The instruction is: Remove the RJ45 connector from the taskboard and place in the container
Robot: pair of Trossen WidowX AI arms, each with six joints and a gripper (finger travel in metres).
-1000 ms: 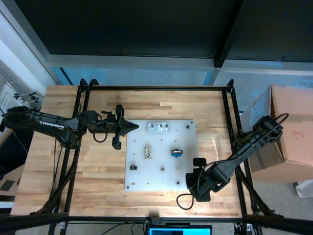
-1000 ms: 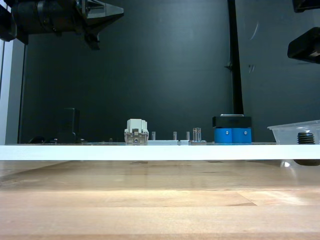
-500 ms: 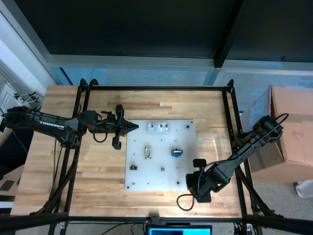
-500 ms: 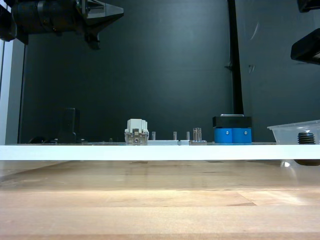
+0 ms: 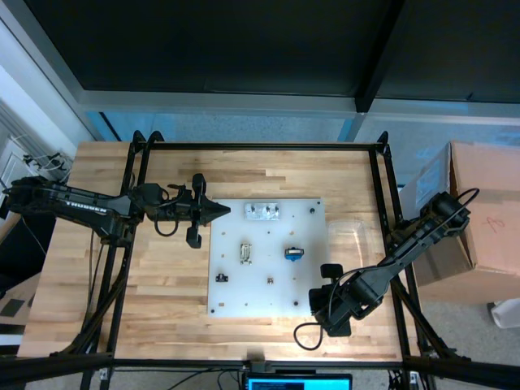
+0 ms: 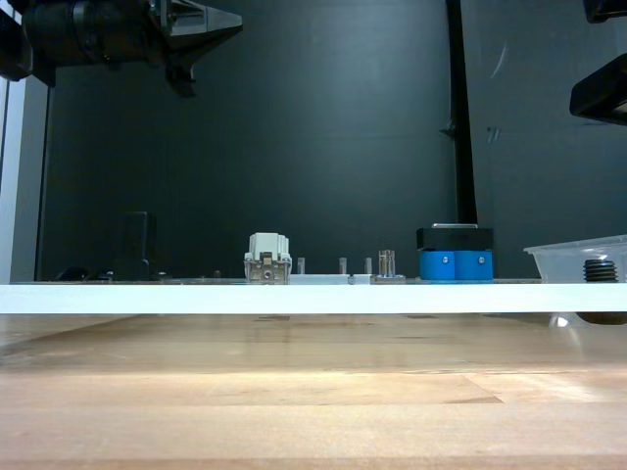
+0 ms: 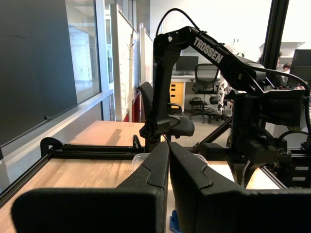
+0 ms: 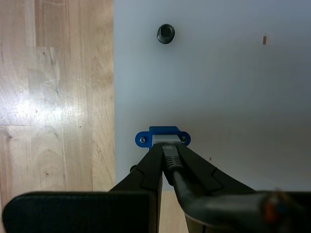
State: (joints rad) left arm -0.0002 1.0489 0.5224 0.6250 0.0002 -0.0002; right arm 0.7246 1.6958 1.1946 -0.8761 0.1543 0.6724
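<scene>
- RJ45 connector (image 8: pixel 169 156) sits between the right gripper (image 8: pixel 168 147) fingers, nose at blue socket (image 8: pixel 163 131) (depth unclear).
- The right gripper is clamped on it, at the taskboard (image 5: pixel 268 276) 5 o'clock corner.
- Raised at 10 o'clock: left gripper (image 5: pixel 218 210), fingers closed, empty.
- At 3 o'clock: container (image 5: pixel 355 233).

Right wrist view: connector (image 8: pixel 169 154) pinched in right end effector (image 8: pixel 167 147), tip overlapping blue seat (image 8: pixel 163 137); seated or clear, can't tell. Cable (image 8: pixel 228 206) blurred, cut by edge. High view: that end effector hides connector and own fingertips; small board (image 5: pixel 268 236) parts unreadable. Low view: it's cut off at the right edge, left end effector (image 6: pixel 220 20) at the top; container (image 6: pixel 573 253) cut at right, dark item (image 6: pixel 600 269) inside or behind it, unclear.
</scene>
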